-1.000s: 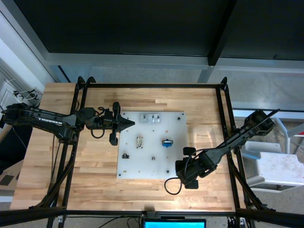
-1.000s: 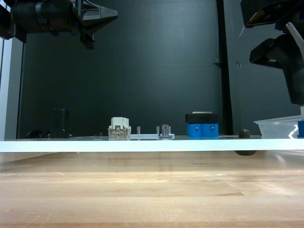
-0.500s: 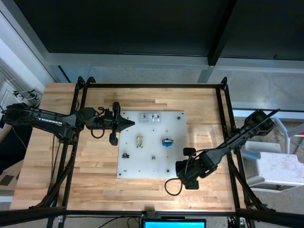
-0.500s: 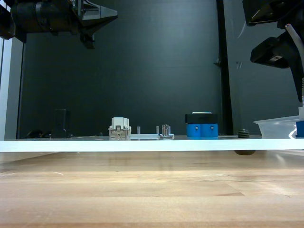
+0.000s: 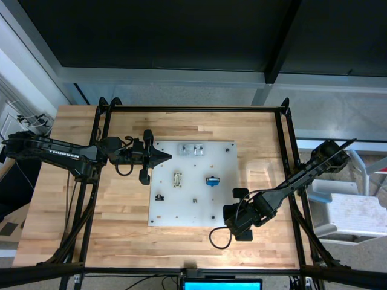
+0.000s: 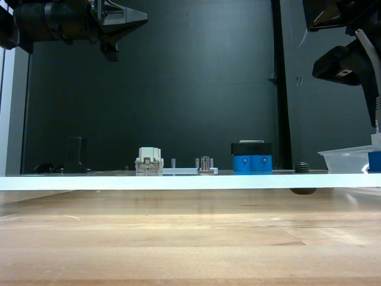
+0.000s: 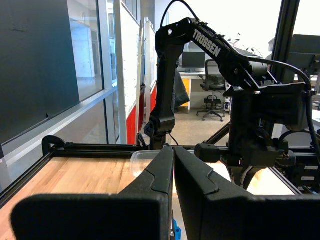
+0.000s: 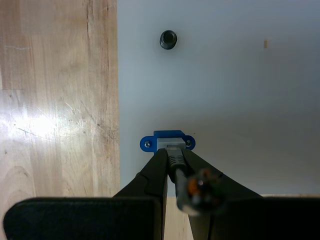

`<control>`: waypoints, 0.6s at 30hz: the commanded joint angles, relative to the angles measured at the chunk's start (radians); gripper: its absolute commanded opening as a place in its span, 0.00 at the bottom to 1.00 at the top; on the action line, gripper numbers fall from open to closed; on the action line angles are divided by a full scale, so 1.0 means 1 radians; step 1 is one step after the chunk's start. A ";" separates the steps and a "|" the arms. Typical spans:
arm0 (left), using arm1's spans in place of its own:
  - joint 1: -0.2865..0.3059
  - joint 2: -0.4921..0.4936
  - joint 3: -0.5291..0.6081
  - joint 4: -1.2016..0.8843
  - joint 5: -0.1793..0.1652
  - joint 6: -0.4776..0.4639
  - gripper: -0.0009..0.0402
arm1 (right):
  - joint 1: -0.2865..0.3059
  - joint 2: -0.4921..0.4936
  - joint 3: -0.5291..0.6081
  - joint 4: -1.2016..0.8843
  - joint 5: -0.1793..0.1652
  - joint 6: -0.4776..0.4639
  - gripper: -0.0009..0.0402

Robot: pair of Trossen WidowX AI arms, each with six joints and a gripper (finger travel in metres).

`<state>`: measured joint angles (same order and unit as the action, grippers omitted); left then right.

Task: Remove the rj45 connector and place it in the container

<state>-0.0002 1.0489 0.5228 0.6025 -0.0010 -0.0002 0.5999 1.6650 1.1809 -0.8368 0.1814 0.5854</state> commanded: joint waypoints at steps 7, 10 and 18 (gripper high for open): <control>0.000 0.000 0.000 0.000 0.000 0.000 0.02 | 0.002 -0.053 0.037 -0.064 0.002 -0.002 0.02; 0.000 0.000 0.000 0.000 0.000 0.000 0.02 | 0.002 -0.077 0.065 -0.118 0.002 -0.003 0.02; 0.000 0.000 0.000 0.000 0.000 0.000 0.02 | 0.000 -0.159 0.126 -0.197 0.002 -0.003 0.02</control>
<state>-0.0002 1.0489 0.5224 0.6025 -0.0006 -0.0002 0.5995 1.5150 1.3003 -1.0241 0.1867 0.5816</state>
